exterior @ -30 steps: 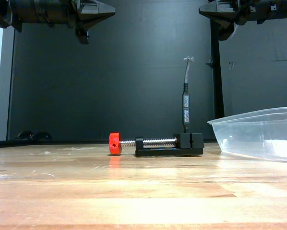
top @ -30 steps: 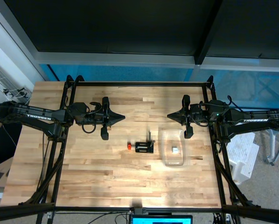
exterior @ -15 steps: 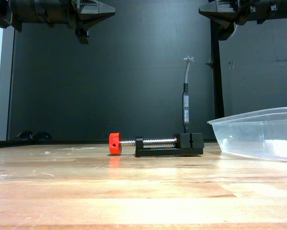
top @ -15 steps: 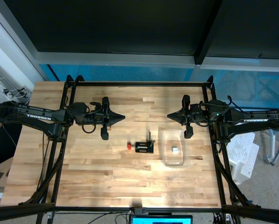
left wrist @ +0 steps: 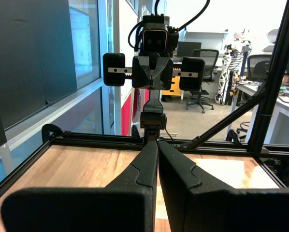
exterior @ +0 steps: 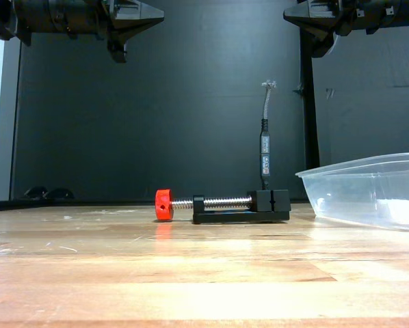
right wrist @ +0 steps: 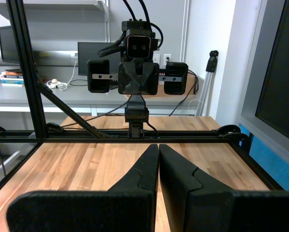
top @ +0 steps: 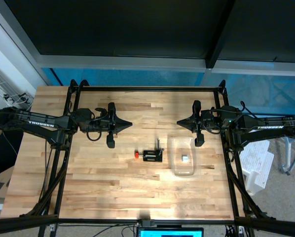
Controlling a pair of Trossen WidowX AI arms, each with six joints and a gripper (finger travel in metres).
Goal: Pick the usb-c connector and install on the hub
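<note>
Both pinched closed and raised, left gripper (top: 130,124) far-left of hub (top: 151,156), right gripper (top: 178,121) far-right, usb-c connector indiscernible.

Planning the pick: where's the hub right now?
In the high view the hub sits centrally, just left of the clear tray; the left gripper and right gripper hover shut overhead, either side.

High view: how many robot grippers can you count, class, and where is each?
2. The left gripper hangs shut above the table, beyond and left of the hub; the right gripper hangs shut facing it, beyond the clear tray. None seems hidden.
</note>
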